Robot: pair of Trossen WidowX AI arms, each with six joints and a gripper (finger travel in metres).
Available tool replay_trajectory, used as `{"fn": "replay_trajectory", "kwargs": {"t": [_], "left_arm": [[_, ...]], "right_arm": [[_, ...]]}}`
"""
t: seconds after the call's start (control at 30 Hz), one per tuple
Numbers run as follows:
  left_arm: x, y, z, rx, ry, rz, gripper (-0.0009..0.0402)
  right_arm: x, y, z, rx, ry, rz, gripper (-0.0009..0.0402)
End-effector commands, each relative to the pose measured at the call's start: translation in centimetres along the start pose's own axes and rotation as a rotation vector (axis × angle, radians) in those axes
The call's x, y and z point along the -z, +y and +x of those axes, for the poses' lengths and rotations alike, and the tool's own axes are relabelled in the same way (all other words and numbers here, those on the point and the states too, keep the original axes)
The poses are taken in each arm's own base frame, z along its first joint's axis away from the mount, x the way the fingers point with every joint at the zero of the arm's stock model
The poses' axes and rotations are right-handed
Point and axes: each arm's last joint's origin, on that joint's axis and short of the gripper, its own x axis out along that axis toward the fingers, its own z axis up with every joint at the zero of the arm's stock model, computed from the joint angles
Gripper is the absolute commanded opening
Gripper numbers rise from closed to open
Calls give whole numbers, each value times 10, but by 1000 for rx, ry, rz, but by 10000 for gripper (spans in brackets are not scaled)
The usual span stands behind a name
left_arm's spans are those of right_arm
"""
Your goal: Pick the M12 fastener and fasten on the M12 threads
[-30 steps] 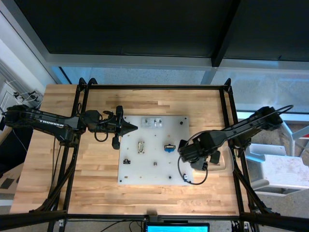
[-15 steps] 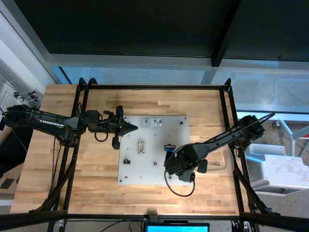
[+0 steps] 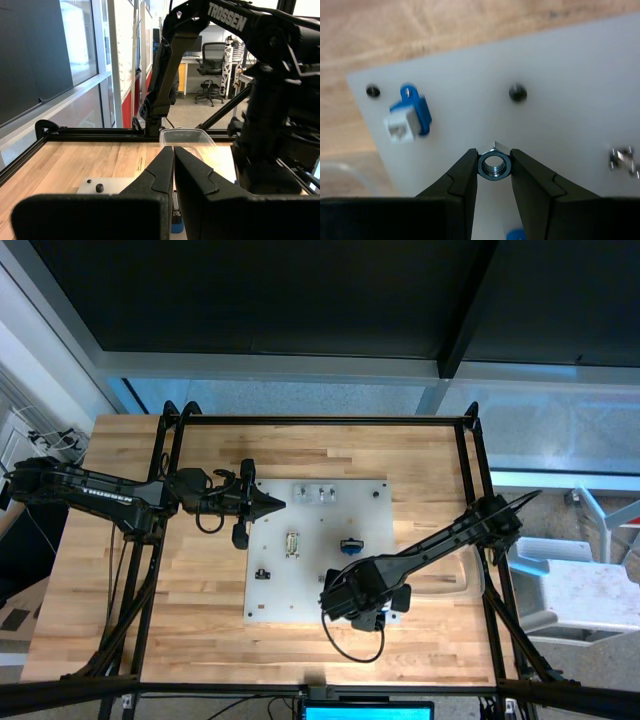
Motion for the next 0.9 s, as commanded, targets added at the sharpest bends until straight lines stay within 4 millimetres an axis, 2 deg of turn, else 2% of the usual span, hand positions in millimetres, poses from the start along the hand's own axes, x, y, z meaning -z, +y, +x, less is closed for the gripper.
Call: {"fn": "replay_trajectory", "kwargs": {"t": [0.03, 0.37, 0.9], "left_arm": [[0, 0, 0, 0, 0, 0, 0], [0, 0, 0, 0, 0, 0, 0], [0, 0, 0, 0, 0, 0, 0]], "right_arm": [[-6, -4, 4, 3, -13, -5, 25], [-16, -15, 16, 9, -17, -16, 25], [-18, -18, 26, 11, -19, -28, 25]]}}
